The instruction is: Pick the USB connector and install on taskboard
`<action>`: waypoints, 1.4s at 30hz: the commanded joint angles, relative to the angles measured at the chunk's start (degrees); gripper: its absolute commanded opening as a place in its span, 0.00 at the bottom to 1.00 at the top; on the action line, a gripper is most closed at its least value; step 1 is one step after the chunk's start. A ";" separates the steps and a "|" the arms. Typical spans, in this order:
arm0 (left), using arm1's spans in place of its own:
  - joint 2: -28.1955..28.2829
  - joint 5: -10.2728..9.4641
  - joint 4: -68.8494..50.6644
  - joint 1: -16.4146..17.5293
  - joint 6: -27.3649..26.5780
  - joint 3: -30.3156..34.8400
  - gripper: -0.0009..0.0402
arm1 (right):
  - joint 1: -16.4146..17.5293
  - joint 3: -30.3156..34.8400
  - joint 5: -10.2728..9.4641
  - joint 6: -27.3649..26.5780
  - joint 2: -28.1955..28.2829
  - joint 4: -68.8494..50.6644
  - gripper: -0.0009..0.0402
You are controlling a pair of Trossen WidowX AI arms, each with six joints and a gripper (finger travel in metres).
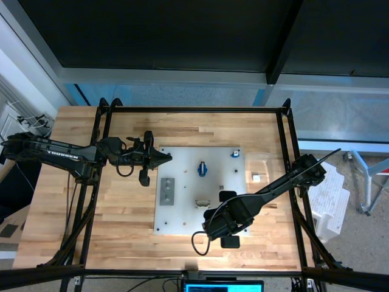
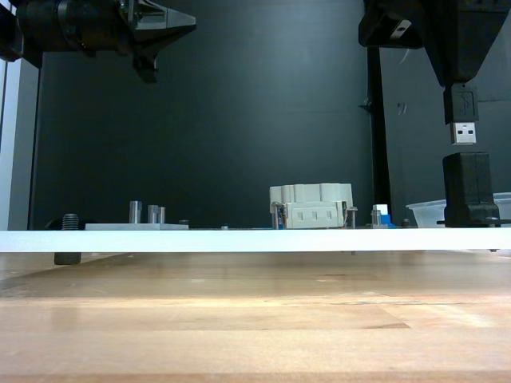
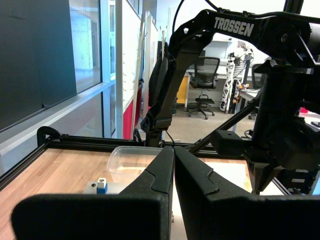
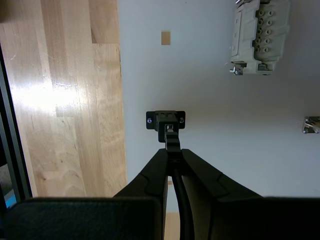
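Right end effector (image 4: 171, 153): positioned above the taskboard (image 4: 220, 130), pointing straight down at it. The fingers are closed on the USB connector (image 2: 462, 116), which hangs upright with its metal tip facing the taskboard.

USB connector location: held in the air directly over the black socket (image 2: 471, 188) that stands at the right end of the taskboard, close to the taskboard's edge. In the low view a narrow gap separates the metal tip from the top of the socket, so the two are apart. In the right wrist view the connector lines up over the socket opening.

Left end effector (image 1: 164, 157): held high over the far left part of the taskboard, tips just inside its left edge and pointing toward its centre. The fingers are pressed together with nothing between them.

Other parts on the taskboard:
- grey block (image 1: 166, 191), near the left edge
- blue knob (image 1: 202, 168), in the far half, near the middle
- multi-pin connector (image 4: 257, 35), near the middle, well apart from the socket

Off the taskboard: a clear tray (image 1: 258, 167) sits on the wooden surface (image 1: 124, 234), just beside the taskboard's right edge
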 commanded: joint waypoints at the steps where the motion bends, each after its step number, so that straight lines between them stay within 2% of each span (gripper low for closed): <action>1: 0.00 0.00 0.02 0.02 0.00 0.02 0.02 | -0.02 -0.02 0.09 0.09 0.24 0.22 0.02; 42: 0.00 0.00 0.02 0.00 0.00 0.00 0.02 | 0.02 -0.90 0.02 0.04 0.39 0.94 0.02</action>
